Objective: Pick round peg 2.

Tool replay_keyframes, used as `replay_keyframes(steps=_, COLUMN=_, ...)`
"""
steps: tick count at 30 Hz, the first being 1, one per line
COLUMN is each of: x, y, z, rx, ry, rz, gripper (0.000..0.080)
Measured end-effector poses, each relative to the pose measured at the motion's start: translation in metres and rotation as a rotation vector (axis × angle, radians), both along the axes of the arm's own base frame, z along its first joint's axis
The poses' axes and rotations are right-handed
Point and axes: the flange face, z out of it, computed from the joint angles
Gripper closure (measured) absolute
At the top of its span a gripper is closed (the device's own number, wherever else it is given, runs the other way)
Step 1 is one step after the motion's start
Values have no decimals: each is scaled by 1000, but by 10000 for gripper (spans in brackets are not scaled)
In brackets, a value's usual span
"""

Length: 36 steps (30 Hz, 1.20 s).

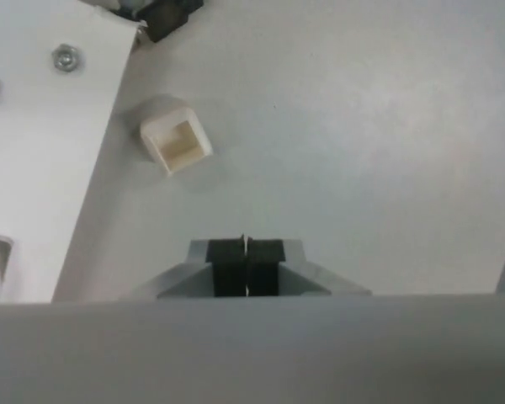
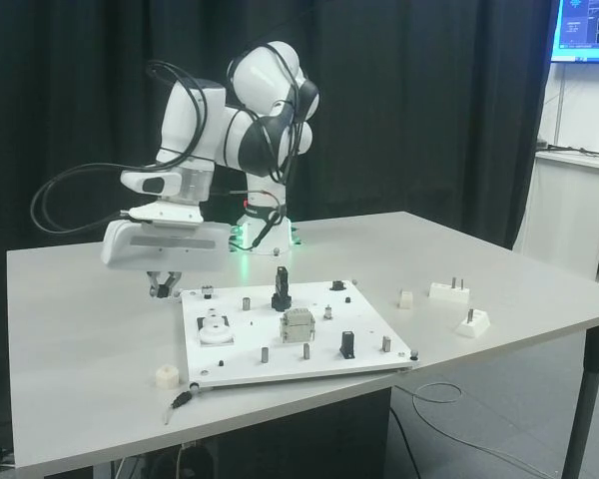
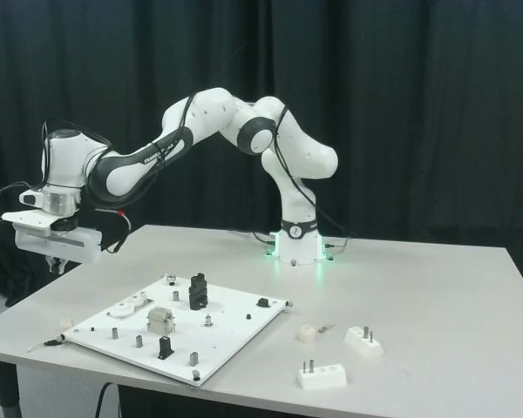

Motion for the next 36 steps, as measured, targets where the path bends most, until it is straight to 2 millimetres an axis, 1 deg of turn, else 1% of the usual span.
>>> replay_keyframes(steps=9, x=-3, y=-7, z=2, rx=14, ry=-15, rz=-7, gripper=803)
replay_keyframes(steps=20, x=-4, y=-9, z=9, rx=46, ry=-36, rz=-23, gripper=803)
replay_keyframes(steps=26, x=-3, y=-8, z=11, rx=54, ry=-24, rz=31, gripper=803)
replay_keyframes(steps=27, x=-3, y=-8, z=12, rx=56, ry=-21, rz=38, gripper=680)
replay_keyframes(steps=34, x=-4, y=-6, z=12, rx=71, ry=-1, rz=76, gripper=680)
replay_keyframes(steps=35, x=-4, y=-6, z=12, rx=74, ry=1, rz=84, gripper=317)
replay_keyframes(steps=36, x=-4, y=-6, z=12, rx=77, ry=1, rz=89, gripper=79)
